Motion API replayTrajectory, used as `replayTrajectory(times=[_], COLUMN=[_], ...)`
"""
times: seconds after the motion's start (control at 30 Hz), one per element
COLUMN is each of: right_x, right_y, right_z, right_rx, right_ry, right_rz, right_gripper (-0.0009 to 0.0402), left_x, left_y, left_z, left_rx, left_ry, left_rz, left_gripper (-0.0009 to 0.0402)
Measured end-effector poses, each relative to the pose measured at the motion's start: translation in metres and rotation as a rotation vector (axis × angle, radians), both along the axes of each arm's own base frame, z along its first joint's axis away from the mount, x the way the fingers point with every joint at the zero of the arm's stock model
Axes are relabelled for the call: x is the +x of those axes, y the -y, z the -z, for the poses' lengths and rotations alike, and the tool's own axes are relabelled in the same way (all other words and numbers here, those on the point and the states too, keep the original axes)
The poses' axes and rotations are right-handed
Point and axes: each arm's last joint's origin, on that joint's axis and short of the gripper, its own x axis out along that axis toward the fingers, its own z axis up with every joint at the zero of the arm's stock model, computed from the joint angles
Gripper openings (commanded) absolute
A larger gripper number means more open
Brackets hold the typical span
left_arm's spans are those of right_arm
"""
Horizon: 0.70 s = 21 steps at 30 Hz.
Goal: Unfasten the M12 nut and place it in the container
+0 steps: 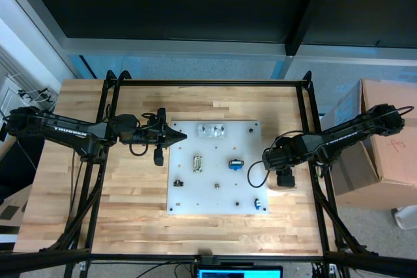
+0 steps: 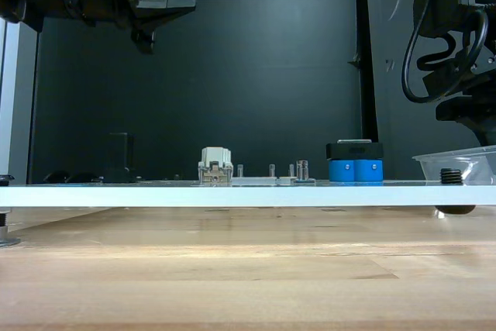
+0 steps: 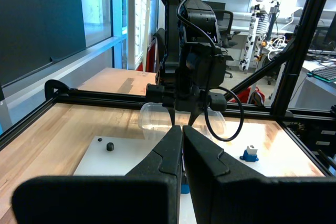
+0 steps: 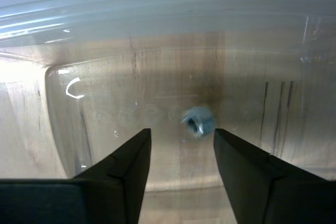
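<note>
Over the clear container (image 4: 100,108) just off the white board's (image 1: 195,190) right edge, the right gripper (image 4: 181,132) is hovering with its fingers (image 4: 128,161) spread apart and gripping nothing. The M12 nut (image 4: 198,120) is lying free on the container floor, beyond the gap between the two fingertips and touching neither; it is sitting closer to one finger than to the other. In the low view the black ribbed stud (image 2: 451,177) is showing its bare ribs with no nut on top, so the nut is reading as off its threads and inside the container. Judgement: the placing step is looking complete, and the task is at or near its end. The next move is likely calling only for the right arm to lift away, rising clear of the container wall without dragging the rim or disturbing the nut. At the board's left edge, the left gripper (image 3: 182,128) is hanging raised above the surface, its fingers pressed together on nothing.
</note>
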Motion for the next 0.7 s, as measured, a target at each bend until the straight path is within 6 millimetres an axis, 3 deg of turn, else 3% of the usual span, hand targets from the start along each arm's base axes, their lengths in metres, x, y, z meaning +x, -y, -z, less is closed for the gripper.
replayTrajectory(times=[0.33,0.5,0.7], right_x=[-0.001,0.0,0.013], right_y=[0.0,0.002,0.009], right_z=[-0.007,-0.039,-0.091], right_rx=[0.006,0.01,0.027], right_ry=[0.0,0.019,0.139], right_rz=[-0.002,0.005,0.046], right_gripper=[0.0197,0.0163,0.0096], left_x=[0.0,0.0,0.0], left_y=[0.0,0.0,0.0], left_z=[0.0,0.0,0.0], left_rx=[0.0,0.0,0.0], left_ry=[0.0,0.0,0.0], left_rz=[0.0,0.0,0.0], left_gripper=[0.0,0.0,0.0])
